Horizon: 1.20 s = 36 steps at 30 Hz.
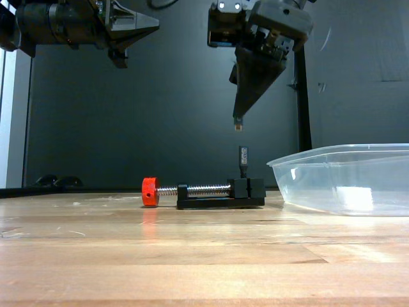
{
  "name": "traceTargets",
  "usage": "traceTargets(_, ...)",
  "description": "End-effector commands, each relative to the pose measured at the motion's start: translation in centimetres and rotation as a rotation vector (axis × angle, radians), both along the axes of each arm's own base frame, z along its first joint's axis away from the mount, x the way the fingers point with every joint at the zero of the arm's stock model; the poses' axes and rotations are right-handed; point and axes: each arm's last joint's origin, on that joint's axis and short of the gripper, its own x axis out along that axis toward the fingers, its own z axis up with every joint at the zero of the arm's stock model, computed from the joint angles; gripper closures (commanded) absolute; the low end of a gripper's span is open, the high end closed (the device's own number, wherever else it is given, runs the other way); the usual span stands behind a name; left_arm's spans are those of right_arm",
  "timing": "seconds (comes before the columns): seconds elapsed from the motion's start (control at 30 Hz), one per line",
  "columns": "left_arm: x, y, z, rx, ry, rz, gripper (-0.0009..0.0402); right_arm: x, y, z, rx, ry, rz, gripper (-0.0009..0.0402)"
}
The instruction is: Remove the USB-C connector from taskboard and place in the container
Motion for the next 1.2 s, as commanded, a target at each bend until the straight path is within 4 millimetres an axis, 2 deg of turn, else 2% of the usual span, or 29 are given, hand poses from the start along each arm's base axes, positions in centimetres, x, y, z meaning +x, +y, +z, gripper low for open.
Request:
traceTargets(0.03, 0.0, 0.0, 0.0, 0.000, 0.000, 0.000, 0.0393, 0.1, 0.1, 1.3, 0.002, -0.003, 0.005, 0.0393)
traceTargets(0.2, 0.0, 0.0, 0.0, 0.000, 0.000, 0.000, 0.0393, -0.1, 0.0, 3.0, 0.006, -0.025, 0.009, 0.0393)
traceTargets(0.37, 0.0, 0.0, 0.0, 0.000, -0.001, 0.000, 0.0393, -0.5, 0.0, 3.8, 0.009, -0.036, 0.010, 0.0393)
traceTargets(0.87, 0.0, 0.0, 0.0, 0.000, -0.001, 0.000, 0.0393, -1.1, -0.1, 3.8, 0.007, -0.024, 0.009, 0.0393)
traceTargets(1.2, 0.0, 0.0, 0.0, 0.000, 0.000, 0.000, 0.0393, -3.1, -0.5, 3.1, 0.001, -0.004, 0.009, 0.0393)
